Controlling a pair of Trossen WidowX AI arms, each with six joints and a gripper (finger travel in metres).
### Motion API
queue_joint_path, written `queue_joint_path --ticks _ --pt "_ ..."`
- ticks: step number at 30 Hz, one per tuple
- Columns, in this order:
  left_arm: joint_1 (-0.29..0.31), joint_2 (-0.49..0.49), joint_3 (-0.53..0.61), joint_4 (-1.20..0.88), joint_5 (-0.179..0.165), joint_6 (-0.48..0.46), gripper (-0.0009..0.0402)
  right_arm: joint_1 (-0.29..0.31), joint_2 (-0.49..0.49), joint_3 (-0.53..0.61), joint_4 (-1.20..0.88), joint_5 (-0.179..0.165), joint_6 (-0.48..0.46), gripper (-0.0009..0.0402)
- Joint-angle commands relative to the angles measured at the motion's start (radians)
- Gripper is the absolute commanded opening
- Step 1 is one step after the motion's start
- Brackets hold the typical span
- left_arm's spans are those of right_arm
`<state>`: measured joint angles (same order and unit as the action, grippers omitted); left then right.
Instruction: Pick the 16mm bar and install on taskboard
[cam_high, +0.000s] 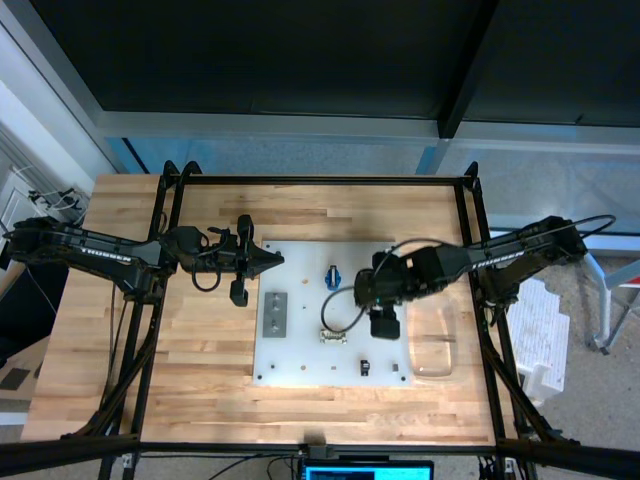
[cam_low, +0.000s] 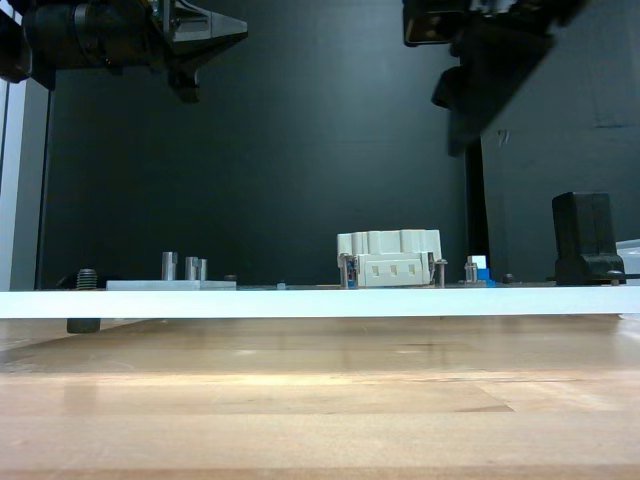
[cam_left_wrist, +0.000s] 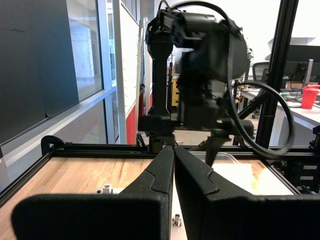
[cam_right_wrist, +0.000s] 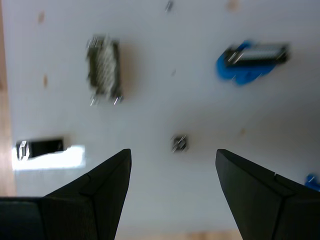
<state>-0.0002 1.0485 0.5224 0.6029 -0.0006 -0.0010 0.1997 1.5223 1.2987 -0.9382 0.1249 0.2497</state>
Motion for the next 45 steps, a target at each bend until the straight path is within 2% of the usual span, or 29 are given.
queue_joint_path --ticks 1,6,8,13,16,20,25,28,38,45 --pt "0.000 0.000 0.000 0.000 0.000 0.000 0.0000 -0.054 -0.025 -0.003 0.059 -0.002 -0.056 0.0229" --pt "0.000 0.000 0.000 0.000 0.000 0.000 0.0000 -0.114 -0.057 -0.004 0.136 -0.005 -0.131 0.0199" --pt "0.000 0.000 0.000 0.000 0.000 0.000 0.0000 -0.133 -0.065 -0.008 0.171 -0.016 -0.158 0.0185" --pt "0.000 0.000 0.000 0.000 0.000 0.000 0.0000 -0.166 -0.099 -0.027 0.267 -0.024 -0.206 0.0149" --pt "0.000 0.000 0.000 0.000 0.000 0.000 0.0000 -0.173 -0.126 -0.046 0.341 -0.031 -0.219 0.0128" --pt "0.000 0.000 0.000 0.000 0.000 0.000 0.0000 -0.185 -0.164 -0.097 0.460 -0.076 -0.229 0.0106" --pt "0.000 0.000 0.000 0.000 0.000 0.000 0.0000 -0.190 -0.204 -0.170 0.605 -0.078 -0.240 0.0083" --pt "0.000 0.000 0.000 0.000 0.000 0.000 0.0000 -0.193 -0.222 -0.217 0.706 -0.103 -0.240 0.0070" --pt "0.000 0.000 0.000 0.000 0.000 0.000 0.0000 -0.205 -0.270 -0.356 0.961 -0.102 -0.251 -0.0003" --pt "0.000 0.000 0.000 0.000 0.000 0.000 0.0000 -0.205 -0.304 -0.430 1.125 -0.102 -0.251 0.0001"
